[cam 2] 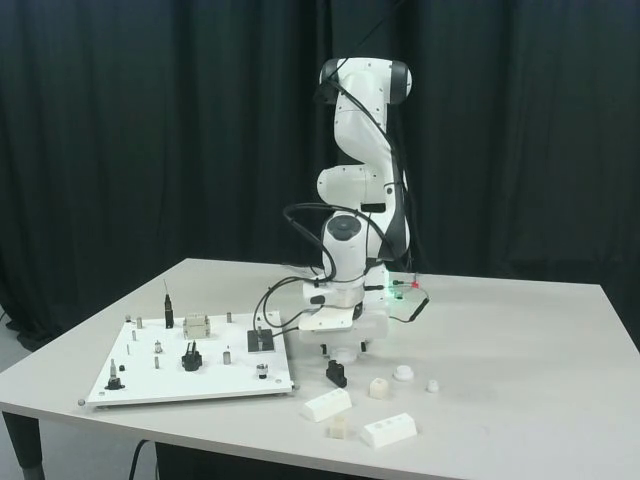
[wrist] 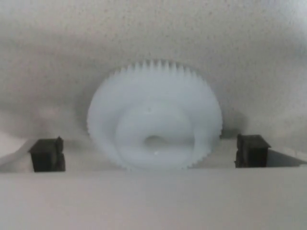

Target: Remove bolt 4.

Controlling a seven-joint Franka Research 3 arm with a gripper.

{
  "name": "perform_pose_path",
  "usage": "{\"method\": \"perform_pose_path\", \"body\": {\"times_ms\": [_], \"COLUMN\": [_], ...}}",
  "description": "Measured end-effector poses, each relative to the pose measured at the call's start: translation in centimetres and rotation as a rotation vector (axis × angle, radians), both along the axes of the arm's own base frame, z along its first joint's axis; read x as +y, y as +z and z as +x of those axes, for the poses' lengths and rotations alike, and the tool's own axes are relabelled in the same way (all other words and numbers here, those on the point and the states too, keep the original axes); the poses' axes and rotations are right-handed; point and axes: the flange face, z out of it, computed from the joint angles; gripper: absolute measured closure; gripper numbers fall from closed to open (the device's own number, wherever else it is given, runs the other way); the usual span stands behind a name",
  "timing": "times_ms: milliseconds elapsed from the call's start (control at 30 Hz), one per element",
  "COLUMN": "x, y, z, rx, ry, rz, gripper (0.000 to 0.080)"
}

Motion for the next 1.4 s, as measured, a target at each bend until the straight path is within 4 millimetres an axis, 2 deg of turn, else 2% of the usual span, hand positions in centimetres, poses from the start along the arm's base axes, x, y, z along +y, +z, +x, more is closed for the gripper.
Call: {"method": "perform_pose_path", "body": {"times_ms": [233, 833, 1400], "x": [0.1, 0.2, 0.1], "y": [1.1, 6.2, 7.6], "z": [0.3, 1.1, 1.3], "rx": [0.010, -0.002, -0.023], "ry": [-0.008, -0.007, -0.008], "rz": [0.003, 0.017, 0.023], "gripper": [0.0005, 0.0003, 0.0003]}}
